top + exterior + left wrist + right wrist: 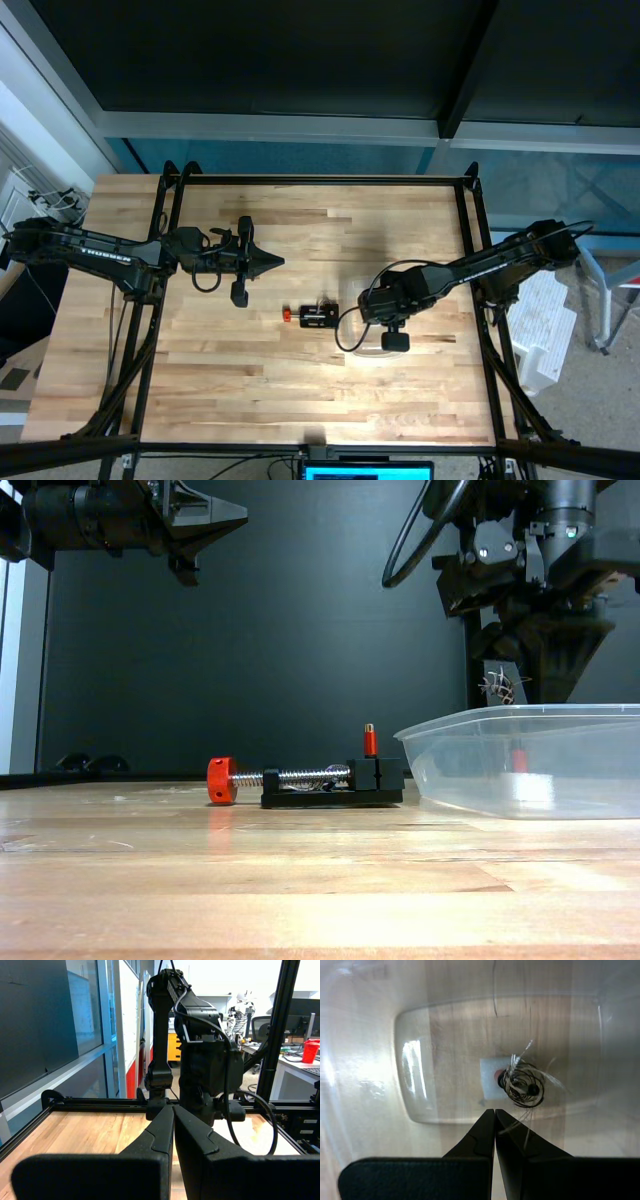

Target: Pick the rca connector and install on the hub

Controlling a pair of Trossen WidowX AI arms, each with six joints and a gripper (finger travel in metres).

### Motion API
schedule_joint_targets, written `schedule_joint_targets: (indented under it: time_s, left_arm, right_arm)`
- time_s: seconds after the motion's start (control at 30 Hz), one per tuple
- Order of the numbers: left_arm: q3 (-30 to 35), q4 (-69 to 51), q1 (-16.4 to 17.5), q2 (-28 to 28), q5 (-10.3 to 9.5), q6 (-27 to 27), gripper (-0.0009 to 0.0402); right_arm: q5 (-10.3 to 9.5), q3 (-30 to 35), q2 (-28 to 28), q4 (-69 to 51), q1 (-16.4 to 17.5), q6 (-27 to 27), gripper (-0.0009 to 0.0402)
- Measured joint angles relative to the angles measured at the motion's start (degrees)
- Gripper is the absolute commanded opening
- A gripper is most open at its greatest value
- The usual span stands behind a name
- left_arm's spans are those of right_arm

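Observation:
The hub (pixel 330 780) is a small black block lying on the wood, with a red knob (pixel 221 780) at its left end and a short red peg (pixel 369 740) standing on top; it also shows in the high view (pixel 315 317). My right gripper (pixel 505 672) points down over the clear tray (pixel 450 765), fingers together. The rca connector (pixel 500 687), a small dark piece tangled in bare wire (pixel 522 1085), hangs from its tips above the tray. My left gripper (pixel 276 262) is shut and empty, held high to the left of the hub.
Inside the tray sits a white foam block (pixel 490 1077) with a red piece (pixel 518 758) standing in it. A black frame (pixel 470 215) edges the table. Bare wood lies between the hub and the left arm.

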Motion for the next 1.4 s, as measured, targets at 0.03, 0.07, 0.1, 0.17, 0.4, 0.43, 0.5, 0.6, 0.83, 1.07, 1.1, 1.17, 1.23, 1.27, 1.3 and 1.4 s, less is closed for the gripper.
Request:
schedule_joint_targets:
  time_s: [0.03,0.07,0.1,0.17,0.4,0.43,0.5,0.6,0.83,1.07,1.1,1.17,1.23,1.27,1.3,1.4]
  left_arm:
    - [0.0,0.0,0.0,0.0,-0.02,0.0,0.0]
    - [-0.02,-0.02,0.0,0.0,-0.02,0.0,0.0]
    - [0.0,-0.02,0.0,0.0,-0.02,0.02,0.0]
    - [0.0,-0.02,0.0,0.0,-0.02,0.0,0.0]
    - [0.0,-0.02,0.0,0.0,-0.02,0.0,0.0]
    - [0.0,0.0,0.0,0.0,-0.02,0.0,0.0]
    - [0.0,-0.02,0.0,0.0,0.0,0.02,0.0]
    - [-0.02,0.0,0.0,0.0,-0.02,0.02,0.0]
    - [0.0,0.02,0.0,0.0,-0.02,0.02,0.0]
    - [0.0,-0.02,0.0,0.0,-0.02,0.02,0.0]
    - [-0.02,-0.02,0.0,0.0,-0.02,0.0,0.0]
    - [-0.02,0.0,0.0,0.0,-0.02,0.0,0.0]
    - [-0.02,-0.02,0.0,0.02,-0.02,0.0,0.0]
    - [0.0,-0.02,0.0,0.0,-0.02,0.0,0.0]
    - [0.0,0.0,0.0,0.0,-0.02,0.0,0.0]
    - [-0.02,-0.02,0.0,0.0,-0.02,0.02,0.0]
  right_arm:
    - [0.31,0.02,-0.44,0.0,0.04,0.0,0.0]
    - [0.79,0.02,-0.81,-0.04,0.07,0.0,0.0]
    - [1.38,0.02,-1.11,-0.07,0.11,0.02,0.0]
    - [1.51,0.02,-1.53,-0.2,0.09,0.04,0.0]
    - [2.99,0.0,-2.62,-2.32,0.2,1.66,0.0013]
    - [2.97,0.0,-2.84,-2.29,0.22,1.73,0.0021]
    - [2.99,-0.02,-2.93,-2.14,0.33,1.73,0.0039]
    - [3.13,-0.07,-2.93,-1.62,0.35,1.79,0.0071]
    - [6.01,-0.09,-2.58,-1.09,0.35,2.38,0.0138]
    - [5.97,-0.11,-0.24,1.92,0.37,2.38,0.0164]
    - [5.97,-0.11,0.28,2.03,0.37,2.38,0.0165]
    - [5.97,-0.11,1.16,2.36,0.35,2.34,0.0166]
    - [5.95,-0.11,1.95,3.37,0.35,2.29,0.0165]
    - [5.92,-0.13,2.29,3.76,0.35,2.23,0.0165]
    - [5.9,-0.24,2.64,4.2,0.35,2.1,0.0165]
    - [5.64,-0.74,3.5,5.09,0.37,1.92,0.0165]
